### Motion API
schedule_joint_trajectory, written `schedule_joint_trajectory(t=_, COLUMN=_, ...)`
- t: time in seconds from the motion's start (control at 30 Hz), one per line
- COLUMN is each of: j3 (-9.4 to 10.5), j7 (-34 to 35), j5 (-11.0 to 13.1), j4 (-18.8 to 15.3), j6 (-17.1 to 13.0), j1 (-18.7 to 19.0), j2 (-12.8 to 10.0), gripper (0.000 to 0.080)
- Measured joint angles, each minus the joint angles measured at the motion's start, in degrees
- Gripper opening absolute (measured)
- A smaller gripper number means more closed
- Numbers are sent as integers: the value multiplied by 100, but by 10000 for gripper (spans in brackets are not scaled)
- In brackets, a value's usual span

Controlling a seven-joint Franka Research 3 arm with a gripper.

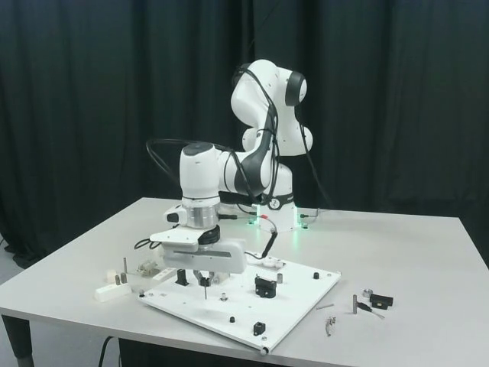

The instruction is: Place round peg 1.

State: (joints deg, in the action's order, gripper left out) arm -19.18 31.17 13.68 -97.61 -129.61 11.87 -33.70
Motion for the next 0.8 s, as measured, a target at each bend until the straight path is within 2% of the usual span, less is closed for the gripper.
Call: schedule_joint_trajectory(t=0.8, j3=-6, j7=20, j5=-57, j4=0, j6=37, j1=0, j2=36, gripper=32)
